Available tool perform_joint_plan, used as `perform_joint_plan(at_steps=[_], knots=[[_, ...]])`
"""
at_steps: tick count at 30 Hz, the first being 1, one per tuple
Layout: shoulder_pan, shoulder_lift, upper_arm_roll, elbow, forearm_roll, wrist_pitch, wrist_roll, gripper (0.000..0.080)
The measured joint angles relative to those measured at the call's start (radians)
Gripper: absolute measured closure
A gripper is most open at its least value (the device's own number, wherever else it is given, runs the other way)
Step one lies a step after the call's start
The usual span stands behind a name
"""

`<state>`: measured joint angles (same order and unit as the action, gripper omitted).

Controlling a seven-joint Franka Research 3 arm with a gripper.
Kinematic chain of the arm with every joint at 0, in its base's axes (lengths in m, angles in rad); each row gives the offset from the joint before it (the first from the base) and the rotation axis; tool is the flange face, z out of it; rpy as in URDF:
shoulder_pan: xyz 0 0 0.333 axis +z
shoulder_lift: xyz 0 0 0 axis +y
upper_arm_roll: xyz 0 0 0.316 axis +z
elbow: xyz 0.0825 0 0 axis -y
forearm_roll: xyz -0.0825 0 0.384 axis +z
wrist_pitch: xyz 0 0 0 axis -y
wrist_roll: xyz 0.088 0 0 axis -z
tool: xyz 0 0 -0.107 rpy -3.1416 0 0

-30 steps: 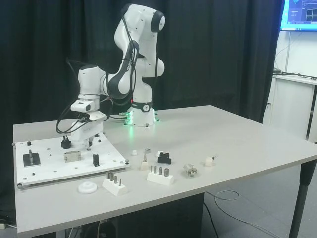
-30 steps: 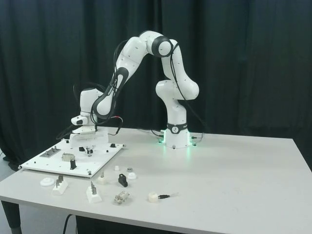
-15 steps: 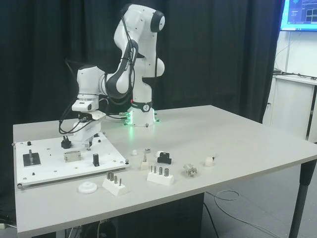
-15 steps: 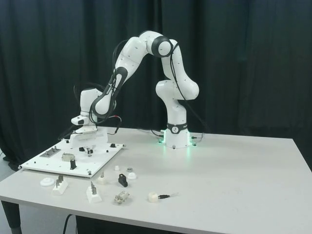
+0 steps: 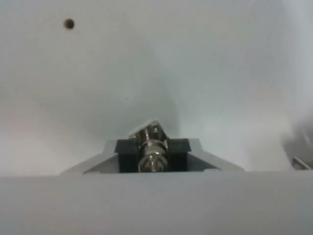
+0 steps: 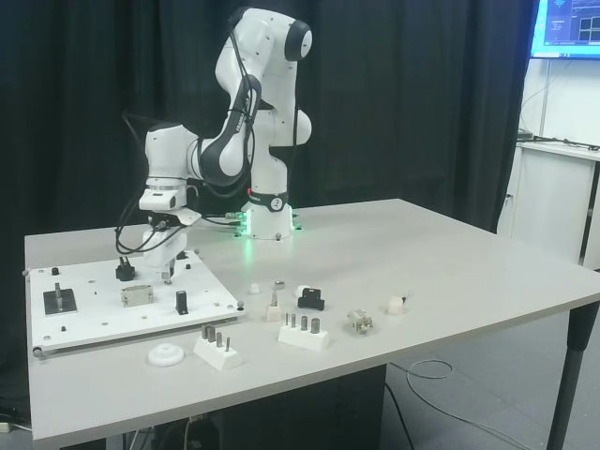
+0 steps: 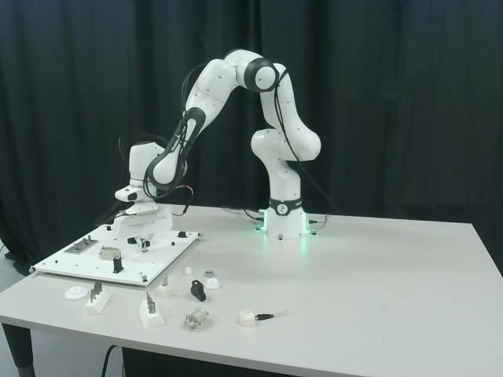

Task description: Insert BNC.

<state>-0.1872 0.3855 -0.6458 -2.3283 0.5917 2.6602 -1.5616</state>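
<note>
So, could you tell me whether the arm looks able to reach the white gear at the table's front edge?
Probably yes: the gear lies uncovered beside the board, near the pincer.

Claw (image 6: pixel 167 272) raised slightly above white board (image 6: pixel 84 314) since a second ago; wrist higher.

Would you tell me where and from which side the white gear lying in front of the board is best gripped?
The white gear lies flat on the grey table, clear of its neighbours. It is probably best to come straight down from above and pinch across opposite sides of its outer rim. Its low, round shape leaves little to hold from the side.
</note>
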Motion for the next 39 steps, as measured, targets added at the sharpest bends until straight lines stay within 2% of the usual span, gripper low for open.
perform_joint_plan(at_steps=[24,39], knots=[[0.000,0.003,-0.002,0.004,-0.002,-0.003,-0.193,0.0682],[0.001,0.002,-0.002,0.004,-0.024,-0.003,-0.246,0.0682]])
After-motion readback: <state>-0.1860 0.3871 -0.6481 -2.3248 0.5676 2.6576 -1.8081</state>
